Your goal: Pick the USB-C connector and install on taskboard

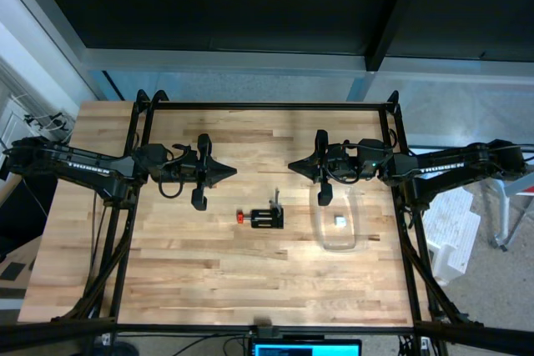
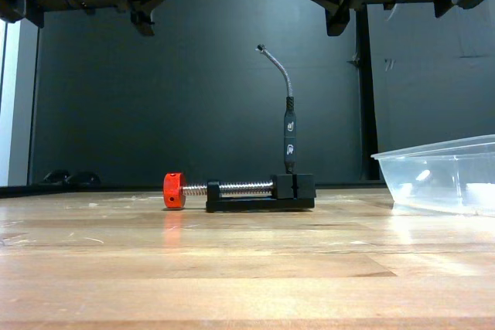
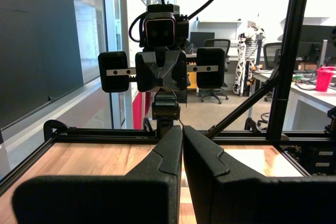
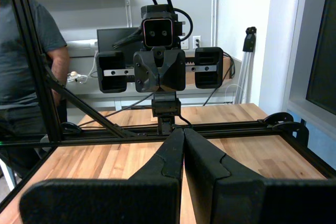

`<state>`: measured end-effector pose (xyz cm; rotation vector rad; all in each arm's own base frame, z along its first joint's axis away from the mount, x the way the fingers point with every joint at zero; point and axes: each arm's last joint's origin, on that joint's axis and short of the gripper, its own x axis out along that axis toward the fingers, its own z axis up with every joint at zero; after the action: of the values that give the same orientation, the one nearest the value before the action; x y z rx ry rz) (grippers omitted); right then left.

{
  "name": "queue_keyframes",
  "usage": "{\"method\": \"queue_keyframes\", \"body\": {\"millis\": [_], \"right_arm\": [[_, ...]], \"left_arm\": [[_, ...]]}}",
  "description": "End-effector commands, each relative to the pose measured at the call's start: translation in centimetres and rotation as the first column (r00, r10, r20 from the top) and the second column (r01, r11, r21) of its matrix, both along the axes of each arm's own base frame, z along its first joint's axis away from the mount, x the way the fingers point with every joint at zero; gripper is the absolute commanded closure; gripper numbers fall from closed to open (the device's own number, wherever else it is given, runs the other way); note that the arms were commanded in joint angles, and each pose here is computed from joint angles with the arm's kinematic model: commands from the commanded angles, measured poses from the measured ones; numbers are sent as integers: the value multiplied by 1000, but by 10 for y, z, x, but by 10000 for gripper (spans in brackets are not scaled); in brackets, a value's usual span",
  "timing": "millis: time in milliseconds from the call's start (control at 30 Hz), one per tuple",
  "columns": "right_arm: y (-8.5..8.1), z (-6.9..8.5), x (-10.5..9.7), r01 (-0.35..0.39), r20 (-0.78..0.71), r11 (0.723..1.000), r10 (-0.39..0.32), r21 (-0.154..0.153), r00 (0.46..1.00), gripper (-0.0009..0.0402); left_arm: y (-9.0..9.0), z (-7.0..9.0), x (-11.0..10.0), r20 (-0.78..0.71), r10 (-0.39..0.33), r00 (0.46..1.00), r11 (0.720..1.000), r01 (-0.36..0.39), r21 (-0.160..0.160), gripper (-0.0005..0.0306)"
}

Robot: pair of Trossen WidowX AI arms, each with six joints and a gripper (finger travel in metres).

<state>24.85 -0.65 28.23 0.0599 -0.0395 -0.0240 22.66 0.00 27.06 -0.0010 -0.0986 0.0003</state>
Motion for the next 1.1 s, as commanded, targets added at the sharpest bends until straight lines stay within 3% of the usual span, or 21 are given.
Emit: {"method": "queue_keyframes", "body": {"millis": [33, 1100], "right_arm": [[0, 1, 0, 0, 1, 1000, 0, 0, 1000, 393], [0, -1, 0, 0, -15, 1000, 0, 1, 1000, 393]], "left_arm": [[0, 0, 0, 1, 0, 1000, 1000, 0, 0, 300], [0, 0, 0, 1, 0, 1000, 1000, 0, 0, 300]]}}
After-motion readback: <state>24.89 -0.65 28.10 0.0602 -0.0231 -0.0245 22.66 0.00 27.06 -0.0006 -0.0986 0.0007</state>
